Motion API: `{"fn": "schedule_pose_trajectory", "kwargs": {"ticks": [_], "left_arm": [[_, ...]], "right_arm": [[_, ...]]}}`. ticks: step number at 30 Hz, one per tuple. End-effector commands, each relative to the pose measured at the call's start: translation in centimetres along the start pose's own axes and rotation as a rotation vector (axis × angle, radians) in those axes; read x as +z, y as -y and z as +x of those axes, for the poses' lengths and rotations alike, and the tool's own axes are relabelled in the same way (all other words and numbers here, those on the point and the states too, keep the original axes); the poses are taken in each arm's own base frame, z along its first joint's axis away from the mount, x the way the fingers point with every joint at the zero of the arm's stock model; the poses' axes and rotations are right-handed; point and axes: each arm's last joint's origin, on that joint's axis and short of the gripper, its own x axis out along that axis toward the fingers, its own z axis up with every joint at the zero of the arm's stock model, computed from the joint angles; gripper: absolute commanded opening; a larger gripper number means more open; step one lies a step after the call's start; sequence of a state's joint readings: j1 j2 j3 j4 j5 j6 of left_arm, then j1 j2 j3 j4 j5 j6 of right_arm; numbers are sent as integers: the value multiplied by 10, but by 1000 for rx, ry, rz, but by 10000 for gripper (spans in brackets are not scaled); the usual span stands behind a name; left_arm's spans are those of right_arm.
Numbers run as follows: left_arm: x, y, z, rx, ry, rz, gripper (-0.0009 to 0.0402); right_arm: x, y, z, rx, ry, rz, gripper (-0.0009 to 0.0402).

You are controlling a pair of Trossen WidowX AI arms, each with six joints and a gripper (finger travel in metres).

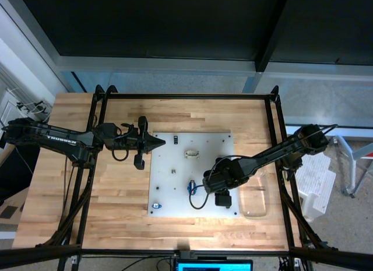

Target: Remove the 16mm cylinder and place in the container

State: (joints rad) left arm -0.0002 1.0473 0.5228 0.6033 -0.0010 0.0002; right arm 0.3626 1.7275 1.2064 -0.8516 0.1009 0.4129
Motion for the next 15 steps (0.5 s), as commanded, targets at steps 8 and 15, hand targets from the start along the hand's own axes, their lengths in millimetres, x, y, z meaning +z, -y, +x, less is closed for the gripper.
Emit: {"fn": "schedule_pose_trajectory", "kwargs": {"ticks": [8,15], "left_arm": [[0,0,0,0,0,0,0],[0,0,0,0,0,0,0]], "right_arm": [[-1,-7,14,-15,-37,-17,232],[-1,-9,16,-16,-40,-22,231]]}}
